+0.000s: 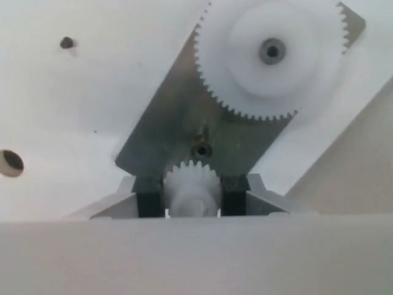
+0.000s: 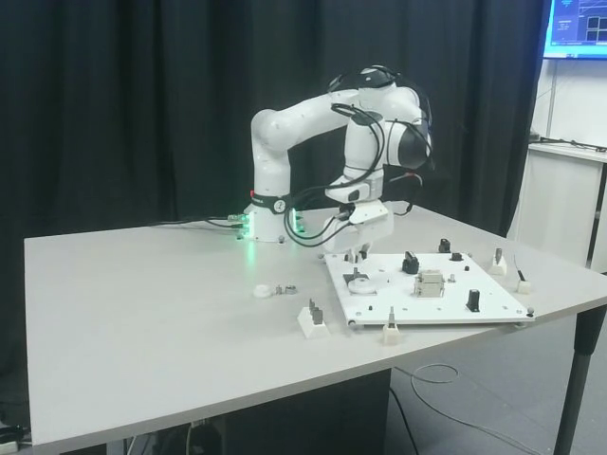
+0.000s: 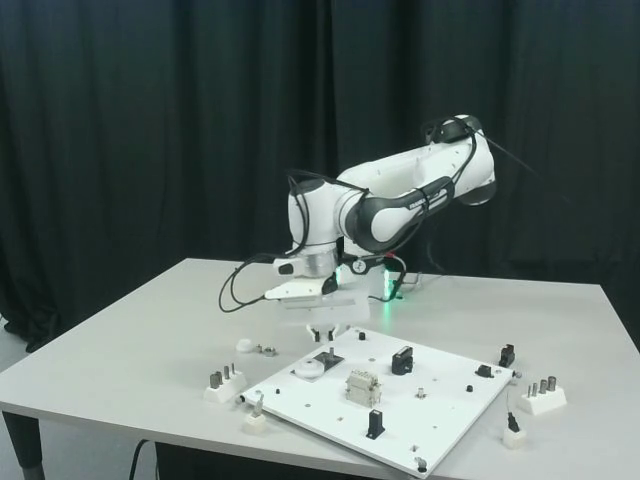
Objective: Insert small gear.
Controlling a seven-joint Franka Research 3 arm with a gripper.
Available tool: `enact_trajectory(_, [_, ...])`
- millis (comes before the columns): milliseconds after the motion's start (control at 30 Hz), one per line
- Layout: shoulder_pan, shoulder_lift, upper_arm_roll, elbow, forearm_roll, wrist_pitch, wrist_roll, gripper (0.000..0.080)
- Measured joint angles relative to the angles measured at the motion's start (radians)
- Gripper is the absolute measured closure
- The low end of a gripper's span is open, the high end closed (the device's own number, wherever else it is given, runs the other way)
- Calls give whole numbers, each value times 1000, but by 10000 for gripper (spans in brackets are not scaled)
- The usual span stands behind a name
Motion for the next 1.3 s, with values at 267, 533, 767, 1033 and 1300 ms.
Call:
enact_trajectory(267, [37, 4, 21, -19, 0, 50, 18, 609])
enact_trajectory(533, [66, 6, 31, -38, 0, 77, 34, 609])
enact_trajectory(767, [92, 14, 34, -61, 2, 99, 43, 609])
enact_trajectory(1033, [123, 16, 34, -88, 10, 127, 43, 609])
enact_trajectory(1300, [148, 23, 36, -112, 25, 161, 43, 609])
